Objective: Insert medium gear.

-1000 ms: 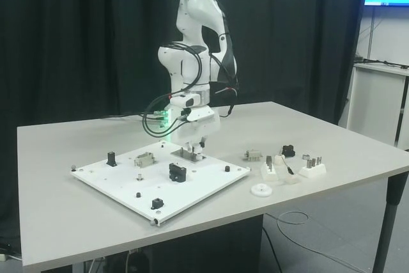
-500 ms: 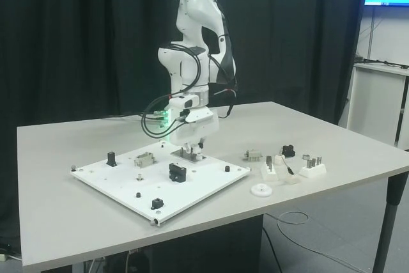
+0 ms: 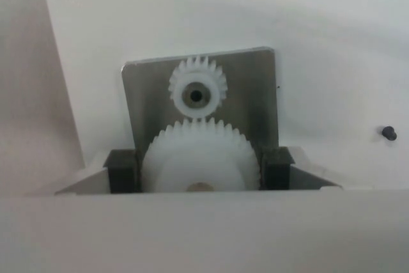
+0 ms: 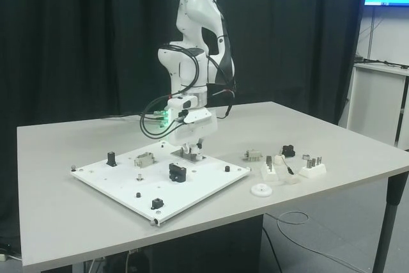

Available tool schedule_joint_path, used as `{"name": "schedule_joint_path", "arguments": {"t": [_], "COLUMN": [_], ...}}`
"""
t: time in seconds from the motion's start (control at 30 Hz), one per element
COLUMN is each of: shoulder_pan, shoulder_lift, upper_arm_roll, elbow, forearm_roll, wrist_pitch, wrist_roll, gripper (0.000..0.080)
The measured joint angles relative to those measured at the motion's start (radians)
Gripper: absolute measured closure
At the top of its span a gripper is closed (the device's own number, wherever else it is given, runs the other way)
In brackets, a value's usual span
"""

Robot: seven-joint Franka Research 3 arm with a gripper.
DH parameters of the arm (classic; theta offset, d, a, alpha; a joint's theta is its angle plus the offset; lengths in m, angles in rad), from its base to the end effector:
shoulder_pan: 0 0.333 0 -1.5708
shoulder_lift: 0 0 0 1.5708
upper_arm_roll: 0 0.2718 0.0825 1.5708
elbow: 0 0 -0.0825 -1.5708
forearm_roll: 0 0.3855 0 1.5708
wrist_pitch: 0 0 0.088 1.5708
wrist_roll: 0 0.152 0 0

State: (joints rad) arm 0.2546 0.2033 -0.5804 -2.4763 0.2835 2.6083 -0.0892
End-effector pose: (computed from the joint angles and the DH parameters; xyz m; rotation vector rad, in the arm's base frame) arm 0.4353 -0.1655 0.1326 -3.0207 0.7321 0.0284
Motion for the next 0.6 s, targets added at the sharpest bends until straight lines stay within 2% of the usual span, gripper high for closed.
{"name": "schedule_joint_path", "arguments": {"t": [0.6], "shoulder_pan": [0.000], "shoulder_lift": [0.000], "upper_arm_roll": [0.000], "elbow": [0.000], "forearm_roll": [0.004], "wrist_pitch": [0.000], "wrist_roll": [-0.013], "gripper": [0.0407]}}
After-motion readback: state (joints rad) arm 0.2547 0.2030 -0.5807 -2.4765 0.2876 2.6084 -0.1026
